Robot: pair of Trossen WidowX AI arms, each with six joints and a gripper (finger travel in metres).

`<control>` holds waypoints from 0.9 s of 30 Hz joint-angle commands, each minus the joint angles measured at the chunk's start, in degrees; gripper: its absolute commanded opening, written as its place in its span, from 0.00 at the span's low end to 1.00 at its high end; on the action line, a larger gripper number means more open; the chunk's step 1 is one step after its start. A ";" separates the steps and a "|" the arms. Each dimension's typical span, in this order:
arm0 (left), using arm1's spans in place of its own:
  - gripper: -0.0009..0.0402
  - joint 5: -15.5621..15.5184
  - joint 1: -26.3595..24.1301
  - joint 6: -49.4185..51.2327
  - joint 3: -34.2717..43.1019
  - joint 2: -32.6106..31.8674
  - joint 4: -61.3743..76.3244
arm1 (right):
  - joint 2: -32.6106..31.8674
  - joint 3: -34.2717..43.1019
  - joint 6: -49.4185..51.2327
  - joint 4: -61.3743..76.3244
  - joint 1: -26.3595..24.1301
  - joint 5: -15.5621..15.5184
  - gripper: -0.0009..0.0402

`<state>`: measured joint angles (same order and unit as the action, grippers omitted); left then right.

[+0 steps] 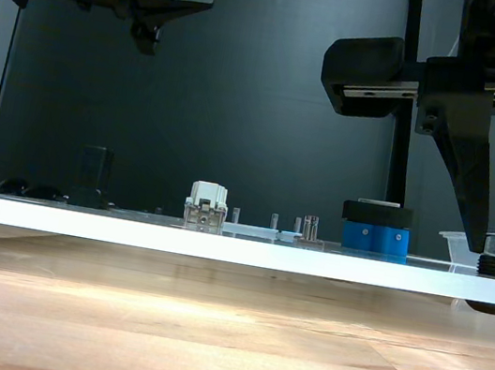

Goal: Pick the M12 nut and place it on its threads and fasten

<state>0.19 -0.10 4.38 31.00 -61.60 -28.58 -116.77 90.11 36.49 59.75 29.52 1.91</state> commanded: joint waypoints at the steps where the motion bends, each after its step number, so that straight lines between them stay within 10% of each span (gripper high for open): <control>1: 0.02 0.00 0.02 0.00 0.00 0.00 0.00 | -0.02 -0.02 -0.04 0.11 -0.48 0.04 0.03; 27: 0.02 0.00 0.02 0.00 0.00 0.00 0.00 | -0.02 -3.28 -2.19 -3.96 -1.01 -0.48 0.03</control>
